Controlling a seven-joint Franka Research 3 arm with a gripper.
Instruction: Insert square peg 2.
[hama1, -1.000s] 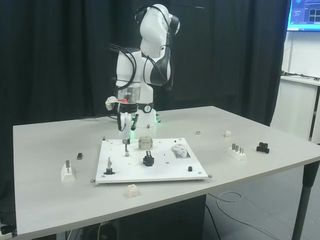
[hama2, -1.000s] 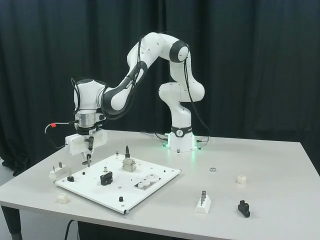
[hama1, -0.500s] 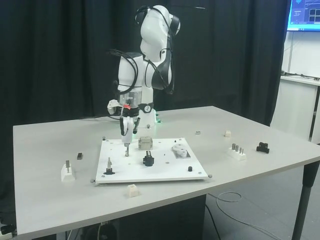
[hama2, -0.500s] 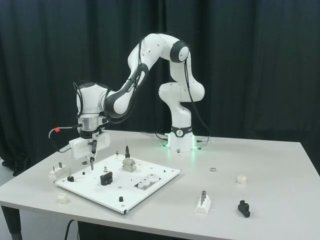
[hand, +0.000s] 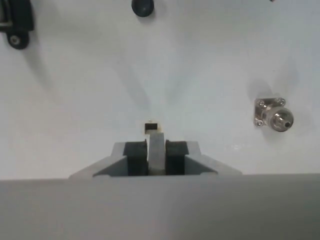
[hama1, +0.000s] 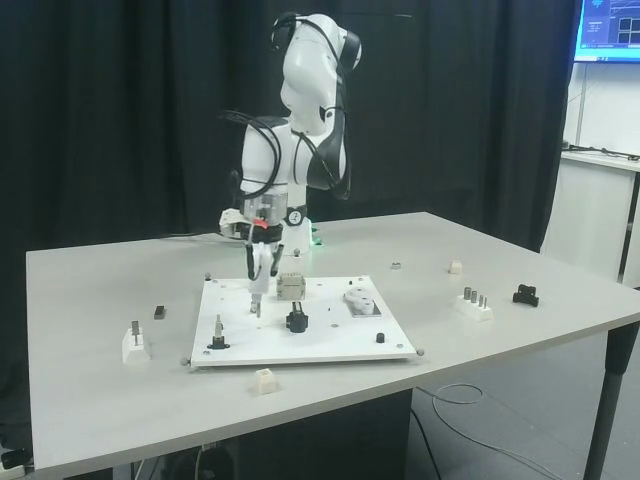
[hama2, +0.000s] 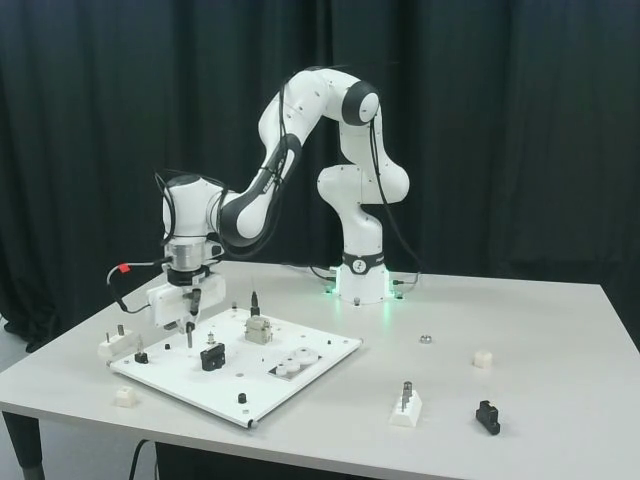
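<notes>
My gripper is shut on a thin grey square peg, which stands upright between the black pads. In the wrist view a small dark square hole in the white board lies right at the peg's lower end. From the first room view the gripper hangs over the board's back left part, with the peg pointing down close to the surface. The second room view shows the gripper and peg just above the board. Whether the peg touches the board is unclear.
On the board stand a grey block, a black part, a peg on a black base and a metal connector. On the table are a white peg stand, a white cube, a peg holder and a black clip.
The arm has carried the gripper and its peg sideways toward the board's middle and slightly lower. The gripper has stayed shut on the peg.
</notes>
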